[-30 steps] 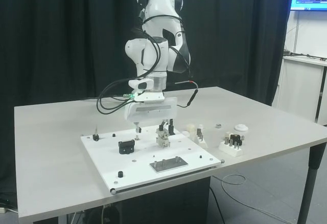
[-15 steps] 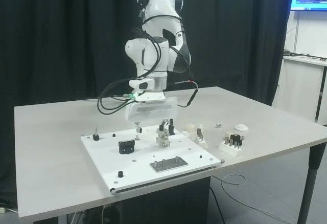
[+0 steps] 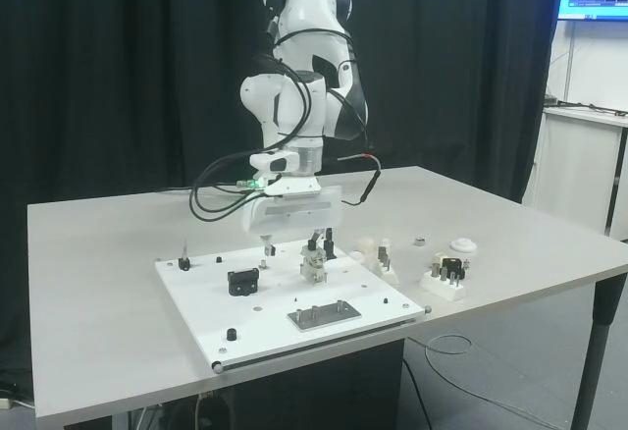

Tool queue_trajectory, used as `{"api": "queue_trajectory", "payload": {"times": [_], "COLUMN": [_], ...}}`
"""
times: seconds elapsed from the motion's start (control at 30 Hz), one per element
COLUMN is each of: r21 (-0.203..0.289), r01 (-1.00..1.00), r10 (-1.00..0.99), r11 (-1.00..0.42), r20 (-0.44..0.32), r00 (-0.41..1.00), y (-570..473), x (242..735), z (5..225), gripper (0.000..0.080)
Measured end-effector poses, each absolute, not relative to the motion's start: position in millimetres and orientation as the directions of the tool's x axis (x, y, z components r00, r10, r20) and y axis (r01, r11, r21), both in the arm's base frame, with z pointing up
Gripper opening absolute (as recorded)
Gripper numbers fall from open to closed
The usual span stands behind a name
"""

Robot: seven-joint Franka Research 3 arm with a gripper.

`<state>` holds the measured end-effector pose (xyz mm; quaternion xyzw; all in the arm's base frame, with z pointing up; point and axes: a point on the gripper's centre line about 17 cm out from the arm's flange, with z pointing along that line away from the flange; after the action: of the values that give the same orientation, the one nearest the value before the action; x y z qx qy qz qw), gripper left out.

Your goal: Insert waterproof.

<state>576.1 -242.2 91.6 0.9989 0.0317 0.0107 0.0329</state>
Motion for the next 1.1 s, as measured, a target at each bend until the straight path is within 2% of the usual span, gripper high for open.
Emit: {"api": "queue_trajectory", "payload": {"times": [1.1], "r21": [0.062], "r01": [0.082], "r10": [0.085], "r11": [-0.995], "r20": [0.040], "r00": [0.996], "y": [-241.4], "x": [581.4], "z": [91.0], "gripper": [0.0800]}}
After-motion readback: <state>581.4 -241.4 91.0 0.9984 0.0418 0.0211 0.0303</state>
